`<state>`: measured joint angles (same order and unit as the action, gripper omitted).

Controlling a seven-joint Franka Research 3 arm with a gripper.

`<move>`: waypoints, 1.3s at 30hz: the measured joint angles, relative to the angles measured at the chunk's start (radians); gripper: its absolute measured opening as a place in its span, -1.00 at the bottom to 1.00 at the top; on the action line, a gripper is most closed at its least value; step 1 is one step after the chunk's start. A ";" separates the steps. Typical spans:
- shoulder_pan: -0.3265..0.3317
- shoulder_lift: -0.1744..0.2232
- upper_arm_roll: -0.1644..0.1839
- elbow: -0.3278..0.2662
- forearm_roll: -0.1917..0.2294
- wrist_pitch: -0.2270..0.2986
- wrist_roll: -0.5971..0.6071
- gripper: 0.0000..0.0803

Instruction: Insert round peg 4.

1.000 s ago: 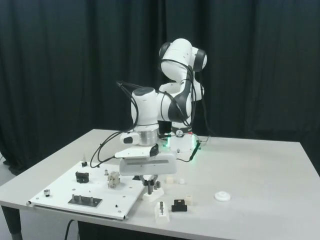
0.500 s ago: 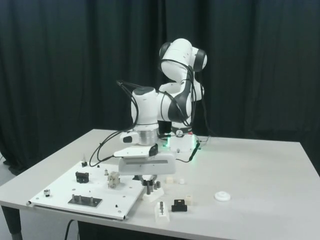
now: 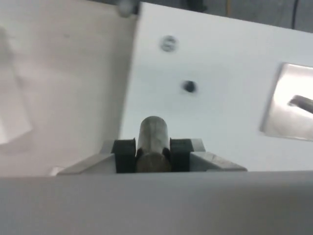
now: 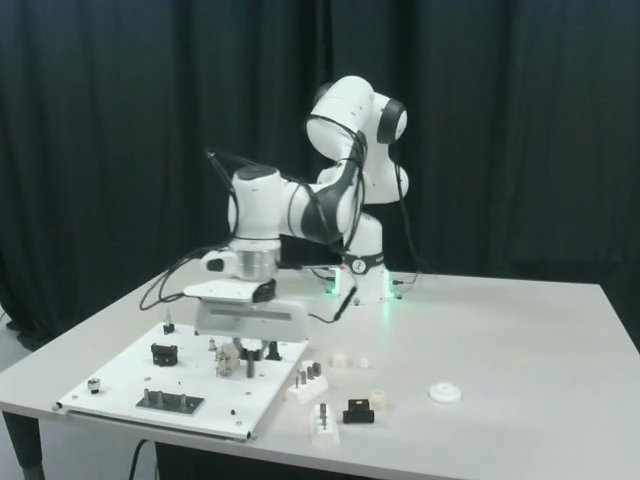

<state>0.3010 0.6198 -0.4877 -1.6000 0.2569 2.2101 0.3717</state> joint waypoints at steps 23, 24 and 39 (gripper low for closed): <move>-0.181 0.004 0.007 0.001 -0.006 0.030 -0.162 -0.64; -0.190 0.005 0.008 0.000 -0.006 0.033 -0.172 -0.64; -0.315 0.032 0.012 -0.001 0.026 0.059 -0.327 -0.64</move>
